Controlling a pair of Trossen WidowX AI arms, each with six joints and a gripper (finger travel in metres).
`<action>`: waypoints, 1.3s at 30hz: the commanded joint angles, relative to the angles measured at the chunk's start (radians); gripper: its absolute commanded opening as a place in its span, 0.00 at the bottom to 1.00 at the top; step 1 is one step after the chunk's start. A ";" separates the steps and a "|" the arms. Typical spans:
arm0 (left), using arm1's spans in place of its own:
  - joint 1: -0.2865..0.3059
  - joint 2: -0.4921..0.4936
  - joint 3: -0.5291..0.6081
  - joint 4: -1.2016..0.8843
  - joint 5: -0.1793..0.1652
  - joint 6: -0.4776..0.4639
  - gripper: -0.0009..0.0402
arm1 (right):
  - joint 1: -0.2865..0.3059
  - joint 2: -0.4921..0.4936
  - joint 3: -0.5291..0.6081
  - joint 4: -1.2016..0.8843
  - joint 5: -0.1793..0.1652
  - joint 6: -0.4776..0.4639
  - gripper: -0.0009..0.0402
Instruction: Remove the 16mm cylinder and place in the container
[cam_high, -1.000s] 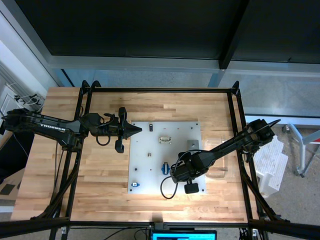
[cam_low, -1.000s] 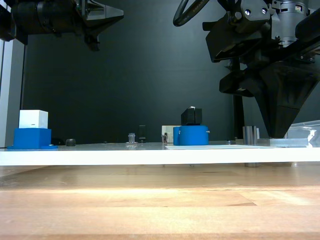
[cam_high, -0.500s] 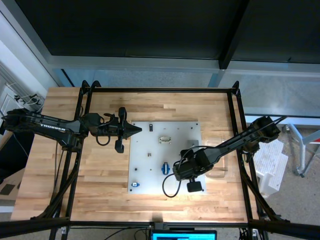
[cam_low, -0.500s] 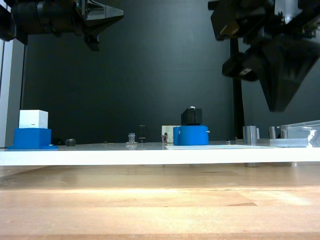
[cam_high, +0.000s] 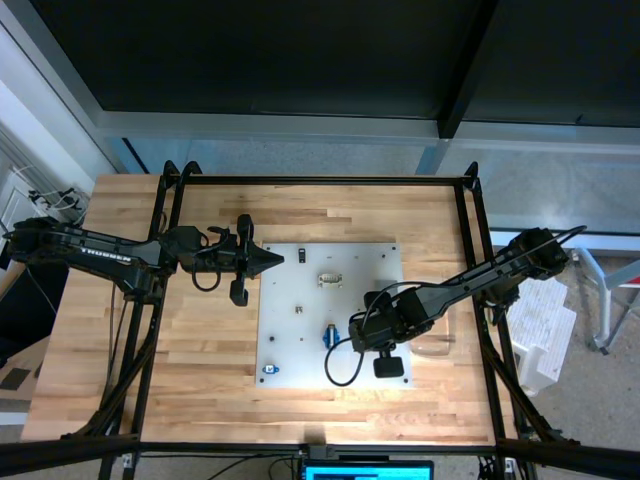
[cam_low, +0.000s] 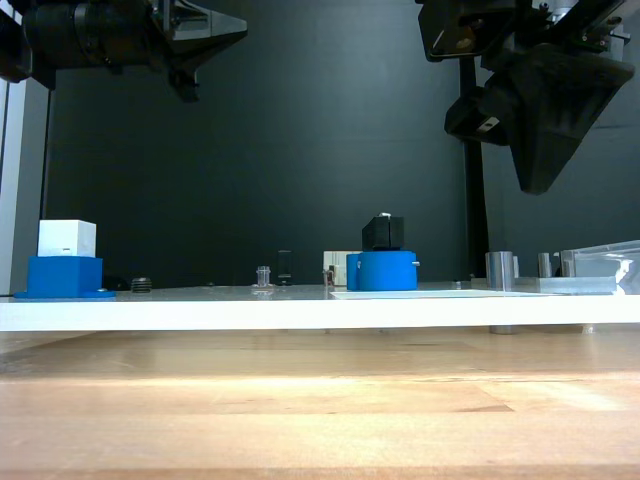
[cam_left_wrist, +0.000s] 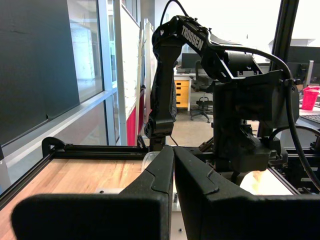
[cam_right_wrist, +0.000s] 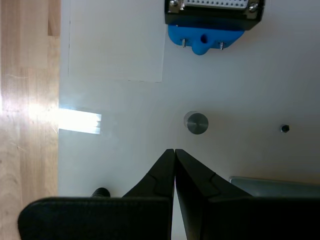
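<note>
Since the earlier frames the right hand (cam_low: 536, 186) has been raised from board level to a position well above the white board (cam_high: 300, 345), and it has been shifted away from the near edge; the left arm is unchanged. The wooden worktop (cam_high: 200, 340) carries the white board at its middle. The left hand (cam_high: 278, 258) is held high beside the board's far left corner, its fingers pressed together on nothing. The right hand is suspended over the right half of the board, pointed downward, clenched and empty. The container (cam_high: 437, 343) is set on the worktop just beside the board's right edge and is partly crossed by the right arm. A grey block (cam_right_wrist: 280, 186) is mounted on the board beside the right hand's fingertips. A blue part (cam_right_wrist: 205, 37) bearing a pin connector is seen farther along. The 16mm cylinder (cam_right_wrist: 196, 123) is seated upright in the board, viewed end-on just ahead of the closed fingertips, untouched and apart from the container.
</note>
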 joint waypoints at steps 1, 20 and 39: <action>0.000 0.000 0.000 0.000 0.000 0.000 0.02 | -0.009 0.001 0.000 0.000 0.037 0.032 0.04; 0.000 0.000 0.000 0.000 0.000 0.000 0.02 | -0.019 0.088 0.000 0.051 0.036 0.046 0.51; 0.000 0.000 0.000 0.000 0.000 0.000 0.02 | -0.021 0.147 -0.002 0.090 0.035 0.042 0.32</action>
